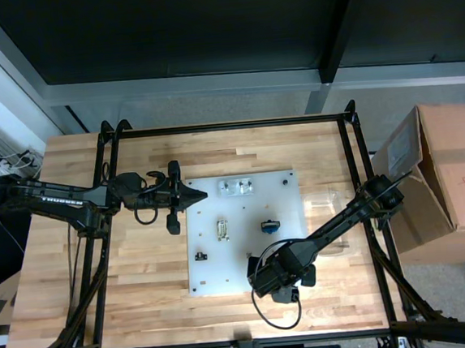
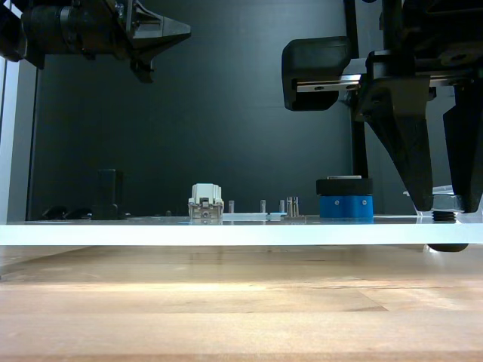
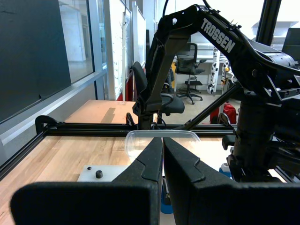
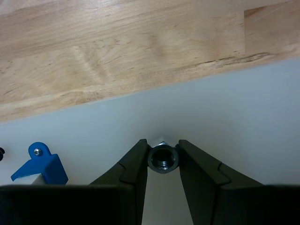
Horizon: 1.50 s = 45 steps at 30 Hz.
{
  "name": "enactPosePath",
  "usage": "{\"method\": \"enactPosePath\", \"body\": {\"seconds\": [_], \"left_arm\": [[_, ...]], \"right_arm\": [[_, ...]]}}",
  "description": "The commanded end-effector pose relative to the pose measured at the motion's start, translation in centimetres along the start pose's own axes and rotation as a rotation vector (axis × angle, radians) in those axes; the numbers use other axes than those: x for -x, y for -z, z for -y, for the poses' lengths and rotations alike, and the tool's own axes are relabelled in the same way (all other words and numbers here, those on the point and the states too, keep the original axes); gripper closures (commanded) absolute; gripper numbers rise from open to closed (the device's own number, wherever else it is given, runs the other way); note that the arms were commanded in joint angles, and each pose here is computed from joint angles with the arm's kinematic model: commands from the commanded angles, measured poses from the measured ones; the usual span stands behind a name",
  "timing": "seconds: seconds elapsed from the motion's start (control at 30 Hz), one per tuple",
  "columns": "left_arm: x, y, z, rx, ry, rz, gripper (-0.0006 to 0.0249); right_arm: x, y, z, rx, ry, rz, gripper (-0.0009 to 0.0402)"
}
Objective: Pick the M12 nut and place it on its threads and fasten
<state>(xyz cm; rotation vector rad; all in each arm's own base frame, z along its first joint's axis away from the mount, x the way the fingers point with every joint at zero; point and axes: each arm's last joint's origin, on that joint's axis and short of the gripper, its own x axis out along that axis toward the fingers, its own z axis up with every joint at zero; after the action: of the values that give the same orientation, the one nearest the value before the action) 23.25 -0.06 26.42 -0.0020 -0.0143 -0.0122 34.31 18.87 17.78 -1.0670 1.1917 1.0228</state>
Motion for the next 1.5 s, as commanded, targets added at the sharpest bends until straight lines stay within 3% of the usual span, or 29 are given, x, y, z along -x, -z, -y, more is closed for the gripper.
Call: {"method": "enactPosePath", "body": {"seconds": [0.03,0.17,0.4,0.9,1.5], "left_arm": [[-0.01,0.01,0.0,0.0,0.0,0.0,0.0243],[-0.01,0.0,0.01,0.0,0.0,0.0,0.0243],[-0.01,0.0,0.0,0.0,0.0,0.0,0.0243],[-0.01,0.0,0.0,0.0,0.0,0.0,0.0243],[-0.01,0.0,0.0,0.0,0.0,0.0,0.0243]], "right_arm": [[-0.18,0.04,0.05,-0.004,-0.002,-0.002,0.037],[-0.18,0.14,0.13,-0.064,-0.002,-0.002,0.037],[-0.18,0.25,0.21,-0.358,-0.002,-0.003,0.037],[-0.16,0.35,0.13,-0.8,-0.006,-0.015,0.037],[-0.03,0.39,0.07,-1.657,0.001,-0.017,0.037]]}}
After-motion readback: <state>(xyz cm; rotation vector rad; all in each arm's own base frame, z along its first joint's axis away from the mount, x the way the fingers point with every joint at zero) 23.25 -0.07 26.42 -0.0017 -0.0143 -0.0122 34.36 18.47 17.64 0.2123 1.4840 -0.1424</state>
